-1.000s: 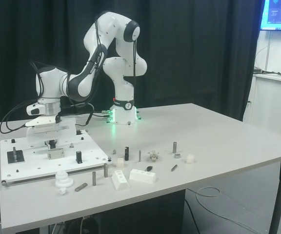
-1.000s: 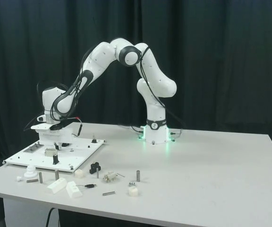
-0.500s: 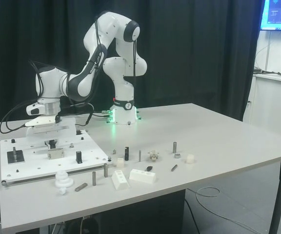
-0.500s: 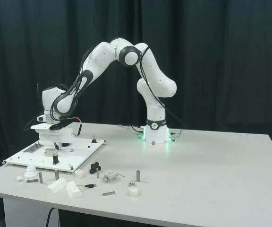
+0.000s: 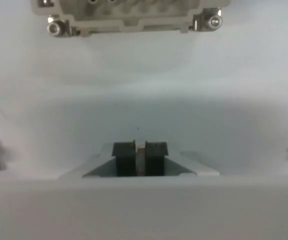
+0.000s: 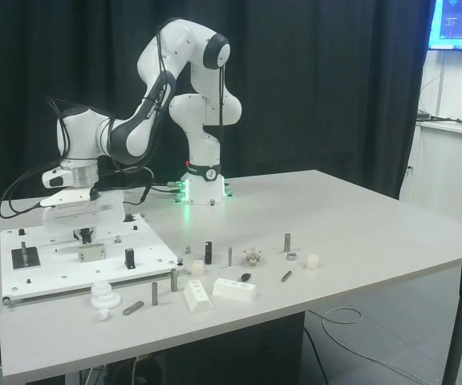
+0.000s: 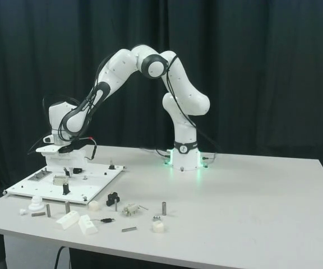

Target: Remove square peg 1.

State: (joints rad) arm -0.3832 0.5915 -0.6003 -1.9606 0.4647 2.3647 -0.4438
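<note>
One white board (image 6: pixel 147 261), two white blocks (image 6: pixel 196 295) and one white arm (image 6: pixel 147 112) on one grey table (image 6: pixel 375 224).

2 room views, 1 close wrist view

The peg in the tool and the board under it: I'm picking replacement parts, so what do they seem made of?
The peg held in the tool looks like dull grey metal, a thin strip between black fingers, though little of it shows. The board looks like white matt plastic or painted plate, smooth and even; which one is unclear.
</note>
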